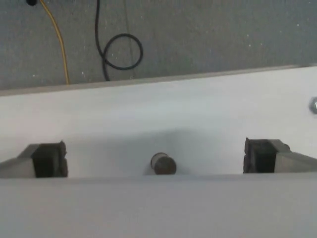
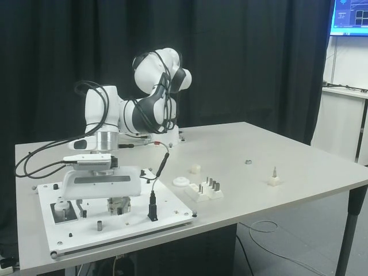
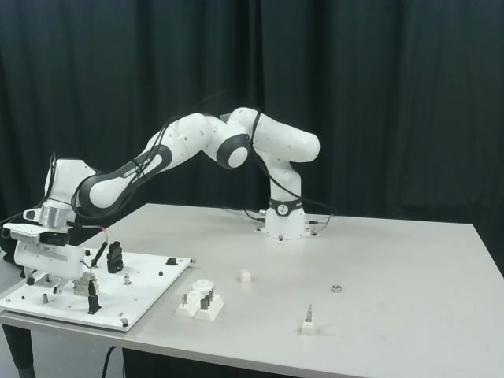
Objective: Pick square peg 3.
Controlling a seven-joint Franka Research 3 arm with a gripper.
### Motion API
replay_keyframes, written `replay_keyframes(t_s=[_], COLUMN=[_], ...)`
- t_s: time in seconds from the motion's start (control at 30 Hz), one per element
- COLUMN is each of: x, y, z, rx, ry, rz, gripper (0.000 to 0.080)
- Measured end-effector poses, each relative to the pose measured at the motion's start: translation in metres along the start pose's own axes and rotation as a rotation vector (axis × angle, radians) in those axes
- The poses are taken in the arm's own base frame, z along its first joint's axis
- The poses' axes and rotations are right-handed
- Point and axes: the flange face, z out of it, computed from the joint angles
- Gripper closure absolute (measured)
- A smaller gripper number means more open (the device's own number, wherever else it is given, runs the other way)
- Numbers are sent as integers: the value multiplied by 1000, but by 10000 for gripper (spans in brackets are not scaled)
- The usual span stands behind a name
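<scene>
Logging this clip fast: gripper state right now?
Gripper: open, holding nothing; fingers spread wide either side of a small peg on the white board.

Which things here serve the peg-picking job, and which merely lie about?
Job: gripper, open above the white board; peg standing between its fingers.

Lying about: peg holder, white ring, small white block, nut, lone pin stand.

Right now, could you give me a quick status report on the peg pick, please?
Gripper open, low over white board. Peg standing between the fingers, not gripped. Nothing in the way.
</scene>
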Motion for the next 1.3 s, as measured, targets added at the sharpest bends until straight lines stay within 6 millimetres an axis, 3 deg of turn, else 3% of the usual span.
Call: replay_keyframes(t_s=[0.13, 0.17, 1.3], x=[2, 2, 9], y=[-1, -1, -15], z=[-5, -6, -36], rx=[2, 3, 27], ry=[-6, -7, -46], rz=[1, 1, 46], gripper=[46, 4, 3])
